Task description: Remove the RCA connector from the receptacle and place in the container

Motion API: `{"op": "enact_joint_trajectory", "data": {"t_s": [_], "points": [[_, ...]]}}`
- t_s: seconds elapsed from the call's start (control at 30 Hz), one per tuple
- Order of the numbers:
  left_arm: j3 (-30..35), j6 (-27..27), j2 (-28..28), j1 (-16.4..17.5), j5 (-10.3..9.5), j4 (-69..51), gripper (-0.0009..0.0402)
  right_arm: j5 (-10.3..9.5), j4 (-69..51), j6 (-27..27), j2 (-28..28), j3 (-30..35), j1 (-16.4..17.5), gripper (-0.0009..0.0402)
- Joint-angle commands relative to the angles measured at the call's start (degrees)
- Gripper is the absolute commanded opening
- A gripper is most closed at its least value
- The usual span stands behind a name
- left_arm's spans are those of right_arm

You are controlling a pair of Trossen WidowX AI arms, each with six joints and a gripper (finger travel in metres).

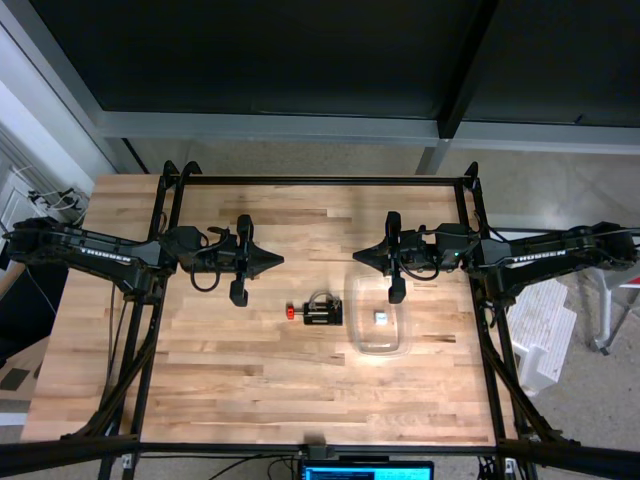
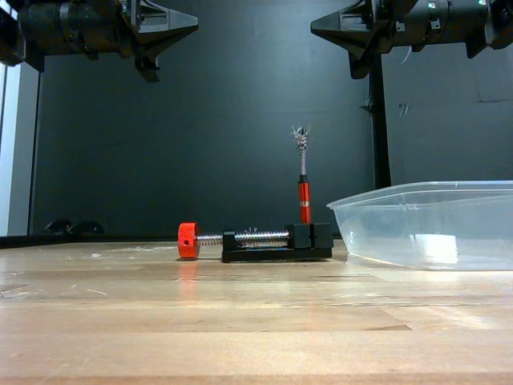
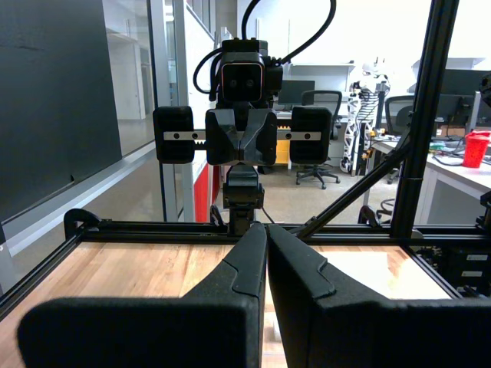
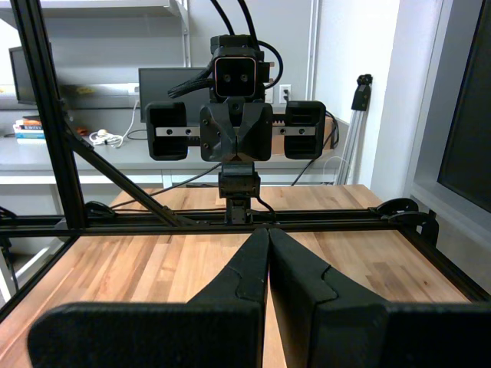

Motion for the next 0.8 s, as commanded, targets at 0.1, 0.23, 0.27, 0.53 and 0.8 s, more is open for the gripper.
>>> {"op": "enact_joint_trajectory", "data": {"t_s": [0.1, 0.23, 0.27, 0.53, 0.8], "points": [[0.0, 0.0, 0.0, 0.0, 0.00, 0.0, 0.0000, -0.02, 0.0, 0.0, 0.0, 0.0, 0.0, 0.0000], [0.0, 0.0, 0.0, 0.0, 0.00, 0.0, 0.0000, -0.02, 0.0, 0.0, 0.0, 0.0, 0.0, 0.0000], [0.0, 0.0, 0.0, 0.0, 0.00, 0.0, 0.0000, -0.02, 0.0, 0.0, 0.0, 0.0, 0.0, 0.0000], [0.0, 0.0, 0.0, 0.0, 0.00, 0.0, 0.0000, 0.00, 0.0, 0.0, 0.0, 0.0, 0.0, 0.0000], [0.0, 0.0, 0.0, 0.0, 0.00, 0.0, 0.0000, -0.70, -15.3, 2.1, 0.2, 5.3, 0.7, 0.0000]]}}
